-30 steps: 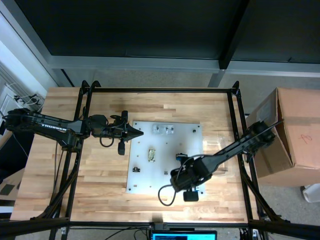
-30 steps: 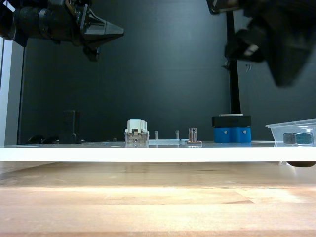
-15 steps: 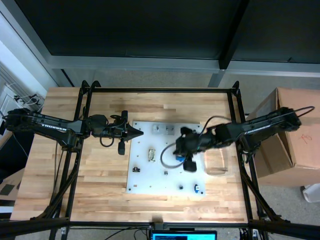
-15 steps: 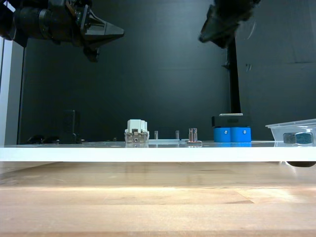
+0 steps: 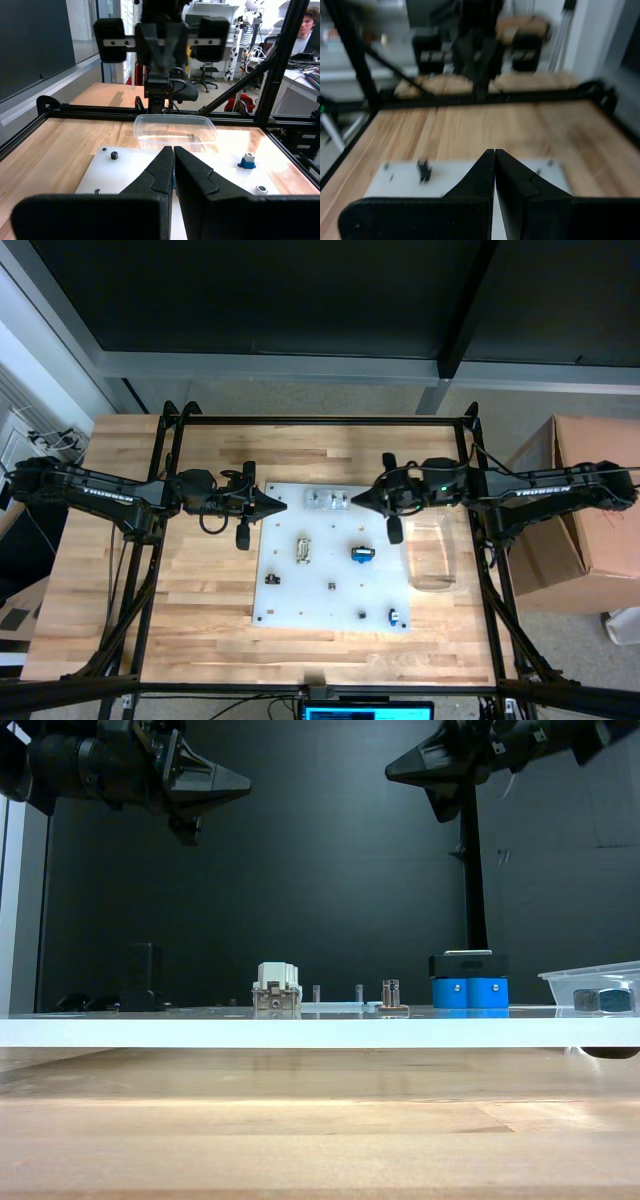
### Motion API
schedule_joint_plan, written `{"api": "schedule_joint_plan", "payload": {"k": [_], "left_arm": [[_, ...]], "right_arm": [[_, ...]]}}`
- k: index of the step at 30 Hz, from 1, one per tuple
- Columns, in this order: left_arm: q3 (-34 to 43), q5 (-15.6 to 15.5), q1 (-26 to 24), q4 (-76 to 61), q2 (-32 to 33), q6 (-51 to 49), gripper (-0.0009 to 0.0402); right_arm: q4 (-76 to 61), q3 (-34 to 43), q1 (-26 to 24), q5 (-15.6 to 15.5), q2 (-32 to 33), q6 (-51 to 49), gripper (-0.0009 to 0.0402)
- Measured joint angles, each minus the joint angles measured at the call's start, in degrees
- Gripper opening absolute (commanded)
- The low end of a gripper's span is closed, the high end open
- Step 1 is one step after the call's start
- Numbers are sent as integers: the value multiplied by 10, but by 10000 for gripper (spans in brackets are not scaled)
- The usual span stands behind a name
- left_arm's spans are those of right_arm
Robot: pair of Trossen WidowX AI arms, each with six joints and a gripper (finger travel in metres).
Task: Pick the M12 nut and place it on its threads and fasten
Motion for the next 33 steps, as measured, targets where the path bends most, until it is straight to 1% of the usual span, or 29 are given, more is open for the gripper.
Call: {"api": "schedule_joint_plan", "payload": {"k": [5, 12, 17, 33], "left_arm": [[0, 0, 0, 0, 0, 0, 0], [0, 0, 0, 0, 0, 0, 0], [0, 0, 0, 0, 0, 0, 0], [0, 0, 0, 0, 0, 0, 0]], "right_arm": [[93, -60, -7, 0, -36, -5, 0], [210, -125, -8, 0, -46, 8, 0], [218, -145, -8, 9, -46, 18, 0], [218, -153, -7, 9, -46, 19, 0]]}}
